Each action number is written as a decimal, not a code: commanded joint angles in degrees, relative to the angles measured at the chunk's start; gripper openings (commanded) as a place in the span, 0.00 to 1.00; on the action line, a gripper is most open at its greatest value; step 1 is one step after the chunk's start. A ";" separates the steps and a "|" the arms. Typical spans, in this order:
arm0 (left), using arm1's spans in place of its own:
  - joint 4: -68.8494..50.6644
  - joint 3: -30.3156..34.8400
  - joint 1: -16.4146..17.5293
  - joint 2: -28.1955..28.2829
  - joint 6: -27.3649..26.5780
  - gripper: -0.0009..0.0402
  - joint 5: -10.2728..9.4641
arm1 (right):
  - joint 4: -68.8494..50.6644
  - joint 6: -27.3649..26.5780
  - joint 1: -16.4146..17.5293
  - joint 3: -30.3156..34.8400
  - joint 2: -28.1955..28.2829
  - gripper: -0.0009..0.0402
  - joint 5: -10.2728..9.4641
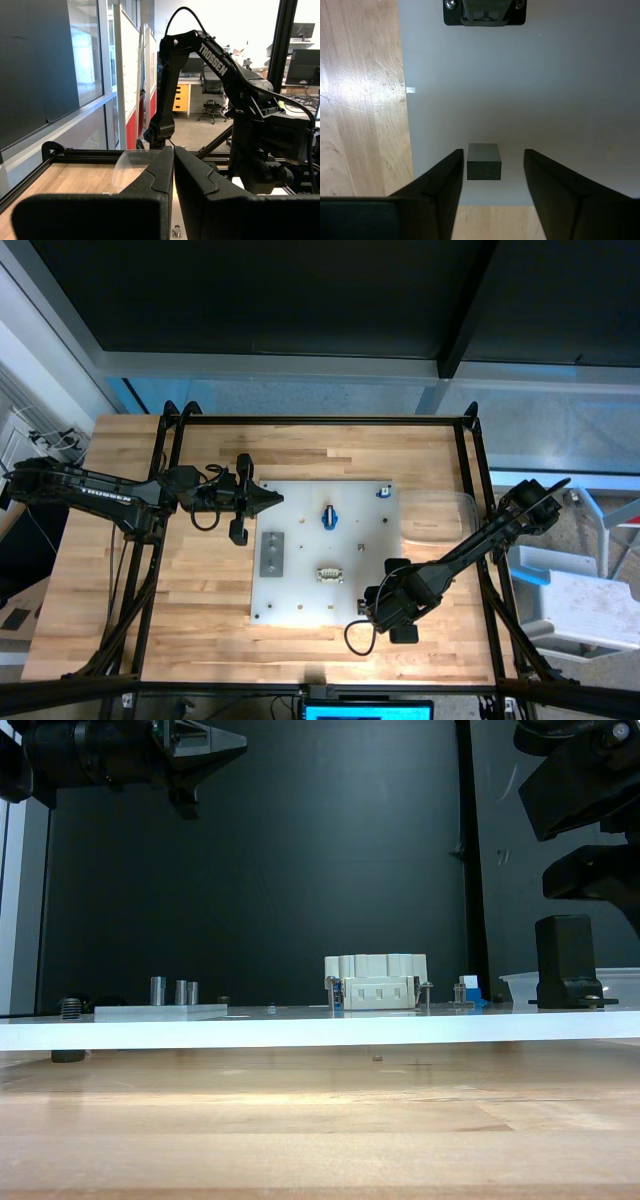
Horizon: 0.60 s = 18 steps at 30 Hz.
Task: Pick the 16mm bar from the taskboard and place it in the container
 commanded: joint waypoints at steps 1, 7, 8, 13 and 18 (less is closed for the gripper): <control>0.02 0.00 0.02 0.02 0.00 0.02 0.00 | 0.02 0.00 0.00 0.04 -0.07 0.32 0.02; 0.04 0.00 0.00 0.02 0.00 0.02 0.00 | 0.09 0.00 -0.02 0.04 -0.35 0.21 -0.02; 0.02 0.00 0.02 0.02 0.00 0.02 0.00 | 0.11 0.07 -0.02 0.04 -0.35 0.19 -0.02; 0.02 0.00 0.02 0.02 0.00 0.02 0.00 | 0.11 0.07 -0.02 0.04 -0.48 0.13 -0.07; 0.02 0.00 0.02 0.02 0.00 0.02 0.00 | 0.15 0.07 -0.04 0.04 -0.81 0.09 -1.16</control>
